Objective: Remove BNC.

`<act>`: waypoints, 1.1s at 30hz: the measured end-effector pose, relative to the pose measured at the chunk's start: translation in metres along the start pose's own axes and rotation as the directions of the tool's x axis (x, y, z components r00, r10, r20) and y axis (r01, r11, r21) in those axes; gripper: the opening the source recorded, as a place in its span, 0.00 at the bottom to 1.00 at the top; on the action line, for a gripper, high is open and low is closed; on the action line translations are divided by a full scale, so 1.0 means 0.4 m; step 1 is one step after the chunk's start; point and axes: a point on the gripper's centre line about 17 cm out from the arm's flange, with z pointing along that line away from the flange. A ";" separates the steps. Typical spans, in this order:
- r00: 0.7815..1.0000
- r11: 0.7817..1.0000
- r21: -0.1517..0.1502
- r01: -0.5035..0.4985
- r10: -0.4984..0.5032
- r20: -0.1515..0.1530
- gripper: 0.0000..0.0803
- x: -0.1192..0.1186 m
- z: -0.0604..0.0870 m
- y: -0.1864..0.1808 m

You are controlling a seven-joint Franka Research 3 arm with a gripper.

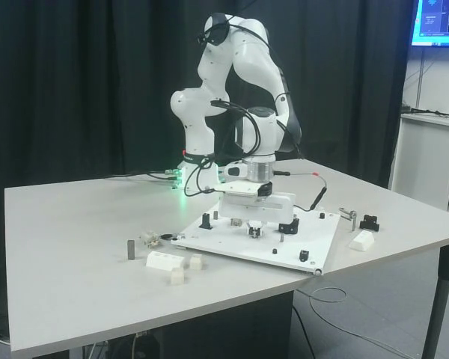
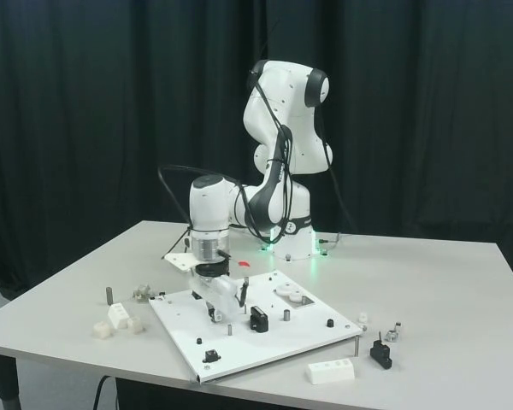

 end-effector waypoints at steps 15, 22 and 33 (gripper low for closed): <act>0.945 0.945 -0.001 0.328 -0.328 0.000 0.15 -0.001 0.000 0.000; 0.885 0.885 0.000 0.466 -0.466 0.000 0.15 -0.002 -0.001 0.000; 0.766 0.766 -0.001 0.643 -0.643 -0.003 0.15 -0.002 -0.001 0.001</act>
